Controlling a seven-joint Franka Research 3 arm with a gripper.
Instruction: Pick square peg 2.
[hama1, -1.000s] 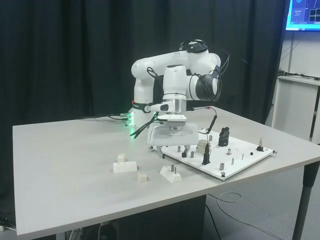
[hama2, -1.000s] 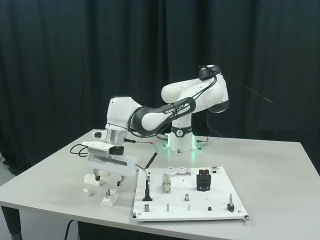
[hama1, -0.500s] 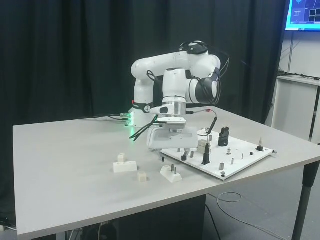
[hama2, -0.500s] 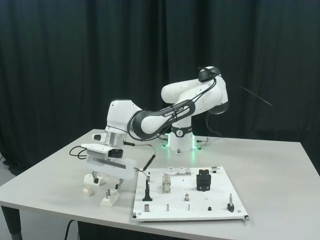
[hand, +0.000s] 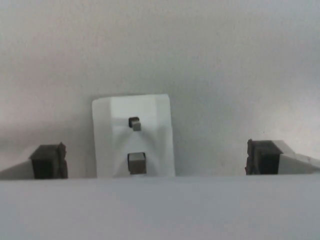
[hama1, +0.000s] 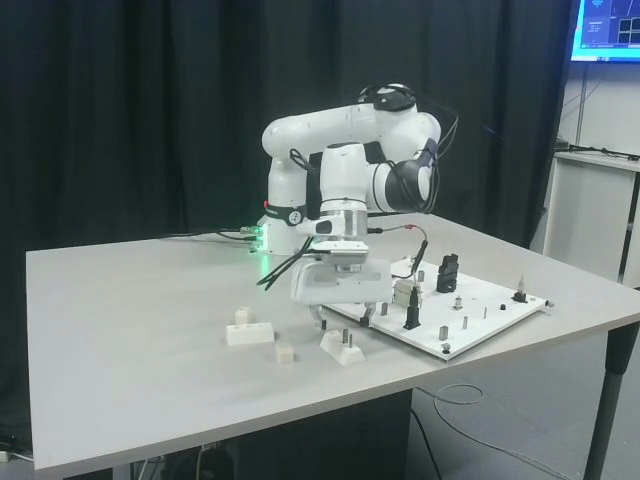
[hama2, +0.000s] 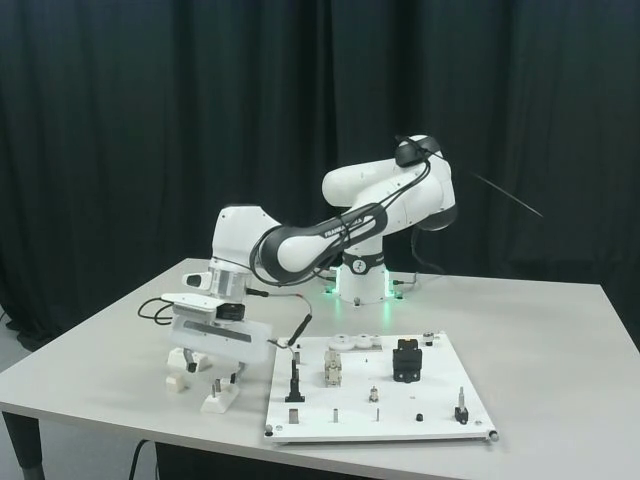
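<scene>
Bench (hama1: 130, 320): grey, and from my remote seat I see it carrying the arm's base, a white board and a few small white blocks.
Arm (hama2: 300, 240): white, reaching out from its base with the green light and bending down over the bench's near side, just beside the board.
Board (hama2: 400, 405): white plate lying flat on the bench, with black and grey fittings standing on it; the arm's wrist hangs just off its edge.
Claw (hand: 155, 162): I read it as spread wide, empty, one dark fingertip on each side of the white holder and both clear of it; in the first room view it hangs just above that holder (hama1: 341, 322).
Holder (hand: 133, 135): small white block resting on the bench, between the fingertips in the wrist view, just beside the board's edge in the second room view (hama2: 221, 396).
Other blocks: a white block (hama1: 249, 330) and a smaller block (hama1: 285, 352) sit on the bench near the holder, apart from it.
Square peg 2 (hand: 136, 162): grey, upright in the holder, untouched by either finger.
Second peg (hand: 134, 123): smaller, grey, standing in the same holder just beside the first.
</scene>
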